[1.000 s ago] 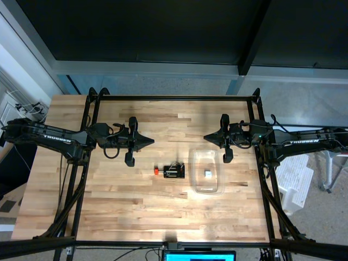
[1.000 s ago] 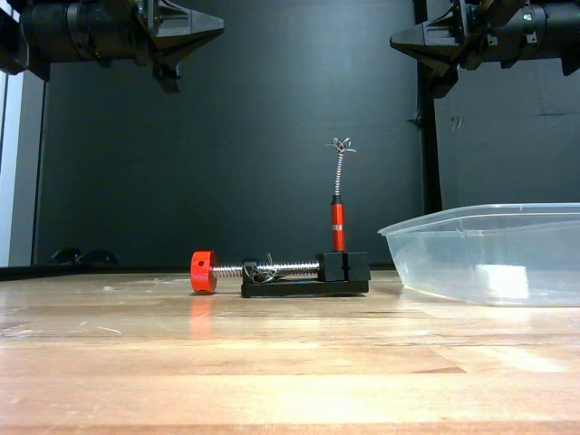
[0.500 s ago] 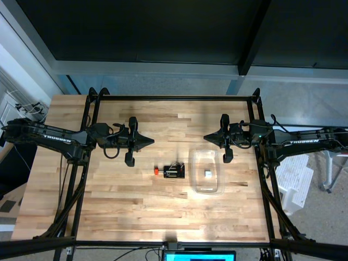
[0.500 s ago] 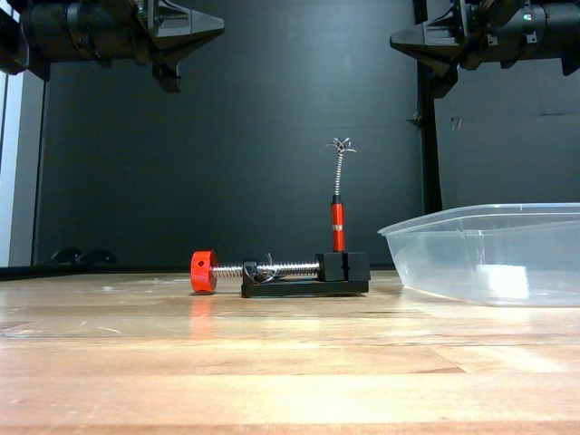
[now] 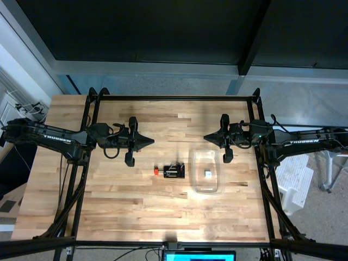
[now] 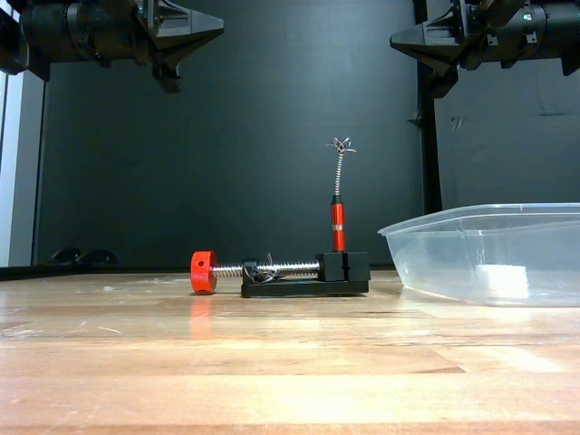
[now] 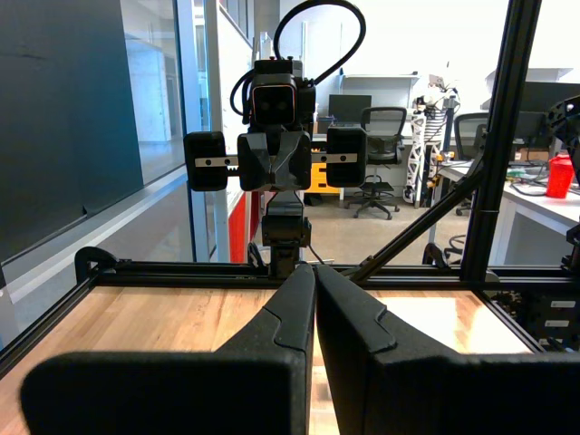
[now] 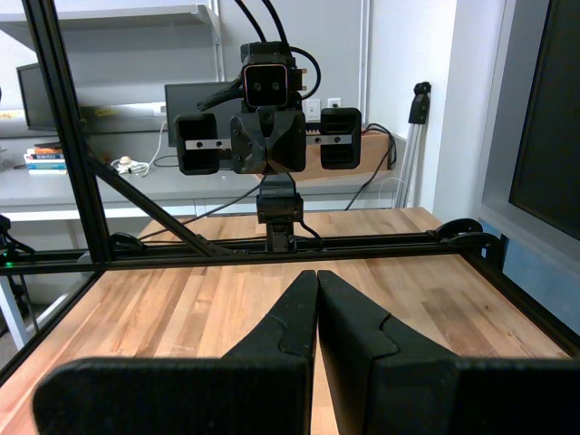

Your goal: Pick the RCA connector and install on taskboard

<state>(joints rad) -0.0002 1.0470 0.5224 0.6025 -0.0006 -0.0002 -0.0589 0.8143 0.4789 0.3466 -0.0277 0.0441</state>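
Wood table (image 5: pixel 136 209), two arms held high over it. Left gripper (image 5: pixel 150 142) hangs well above the tabletop with its jaws pressed together, tips meeting with no gap in the left wrist view, nothing pinched. Right gripper (image 5: pixel 206 136) is at about the same height and faces the left one tip to tip, well apart. Its jaws are also pressed together and hold nothing.

Taskboard (image 5: pixel 173 172) is a small black block flat on the table. It sits far below both sets of jaws and between their tips, offset toward the table's near edge from the line joining them. Its red-orange knob (image 6: pixel 203 271) sticks out on the end toward the left jaws, on a threaded metal rod. On the end toward the right jaws a thin red post (image 6: pixel 337 225) stands upright, with a coiled wire rising from its top.

Clear plastic tray (image 5: pixel 206 191) rests on the table just beside the taskboard, on the right jaws' side and far below them. The low view shows a narrow gap between tray and block. Small white square bit (image 5: pixel 207 173) lies inside the tray.

RCA connector: too small to make out in any view, so I cannot tell where it lies. Neither pair of jaws touches the taskboard or tray.
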